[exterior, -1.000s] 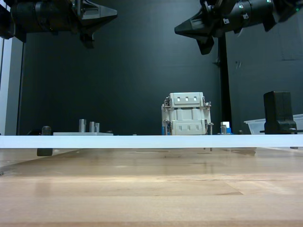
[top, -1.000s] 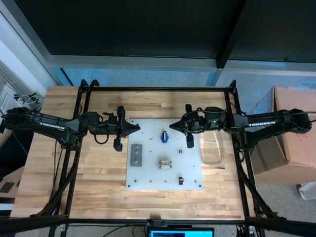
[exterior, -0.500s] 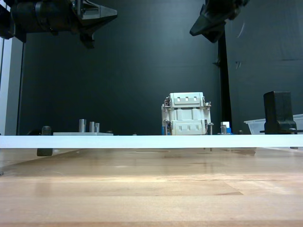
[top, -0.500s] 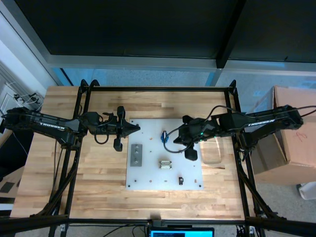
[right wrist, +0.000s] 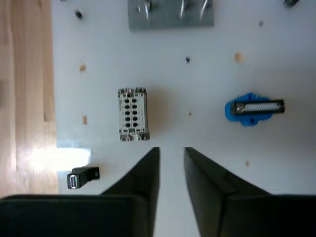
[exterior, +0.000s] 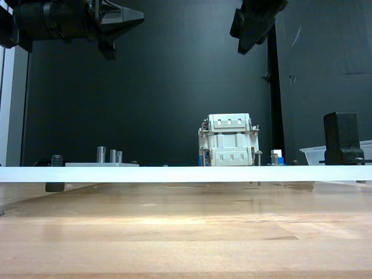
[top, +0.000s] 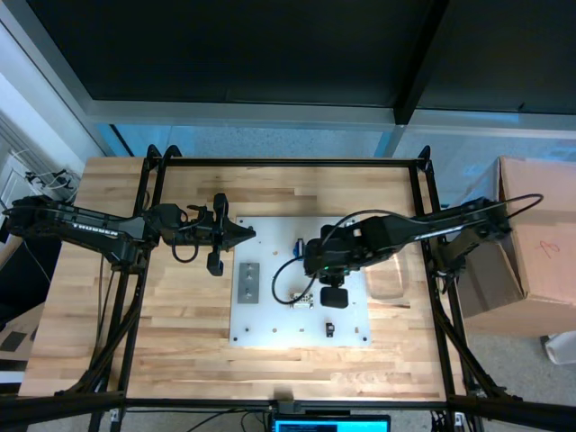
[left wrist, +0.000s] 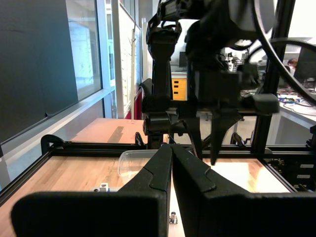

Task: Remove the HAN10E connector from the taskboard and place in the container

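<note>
Black plug point(top: 329, 328): nearest, upright on the white taskboard point(top: 261, 324).
HAN10E connector point(top: 302, 299): standing in its seat on the taskboard, with no gripper touching it.
Right gripper point(right wrist: 171, 150): pointing down over the taskboard, well above the connector. Its fingers are a narrow gap apart with nothing between them.
Container point(top: 389, 279): clear, on the desk point(top: 180, 360) just beside the taskboard, on the right arm's side.
Left gripper point(left wrist: 171, 147): farther back, raised over the taskboard's far left corner, fingers pressed together and holding nothing.

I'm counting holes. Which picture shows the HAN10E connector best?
Right wrist view: straight down on the HAN10E connector, seated in the board, open right claw overhead. Low: its side. High: tiny. Left wrist: none. Shut left claw hovers at board's left.
</note>
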Available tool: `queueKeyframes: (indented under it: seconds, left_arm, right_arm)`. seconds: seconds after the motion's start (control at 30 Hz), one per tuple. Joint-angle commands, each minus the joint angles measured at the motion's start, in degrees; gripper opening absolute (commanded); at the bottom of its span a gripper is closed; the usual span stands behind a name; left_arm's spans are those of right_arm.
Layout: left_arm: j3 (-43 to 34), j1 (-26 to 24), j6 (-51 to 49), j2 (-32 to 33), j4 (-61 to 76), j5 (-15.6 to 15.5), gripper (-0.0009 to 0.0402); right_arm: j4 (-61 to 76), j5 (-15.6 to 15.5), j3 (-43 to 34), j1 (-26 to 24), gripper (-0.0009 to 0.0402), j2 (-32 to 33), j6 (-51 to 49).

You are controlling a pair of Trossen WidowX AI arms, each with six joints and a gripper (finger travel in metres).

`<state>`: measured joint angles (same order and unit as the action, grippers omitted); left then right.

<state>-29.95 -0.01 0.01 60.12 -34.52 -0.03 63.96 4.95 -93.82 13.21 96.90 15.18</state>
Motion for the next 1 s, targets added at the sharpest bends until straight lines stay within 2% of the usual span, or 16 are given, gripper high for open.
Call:
queueKeyframes:
  seconds: [0.03,0.27,0.47,0.63,1.0]
  left_arm:
    - [0.0,0.0,0.0,0.0,0.0,0.0,0.0000]
    - [0.0,0.0,0.0,0.0,0.0,0.0,0.0000]
    - [0.0,0.0,0.0,0.0,0.0,0.0,0.0000]
    - [0.0,0.0,0.0,0.0,0.0,0.0,0.0000]
    - [0.0,0.0,0.0,0.0,0.0,0.0,0.0000]
  right_arm:
    - [2.1,-0.1,-4.0,0.6,0.0131,3.9,1.0]
    - [3.6,-0.3,-10.2,1.1,0.0247,10.0,1.1]
    - [5.8,-0.6,-12.9,1.5,0.0302,14.0,1.3]
    - [6.1,-0.6,-14.1,1.9,0.0319,16.6,1.3]
    - [5.9,-2.1,-14.0,2.3,0.0318,22.5,0.8]
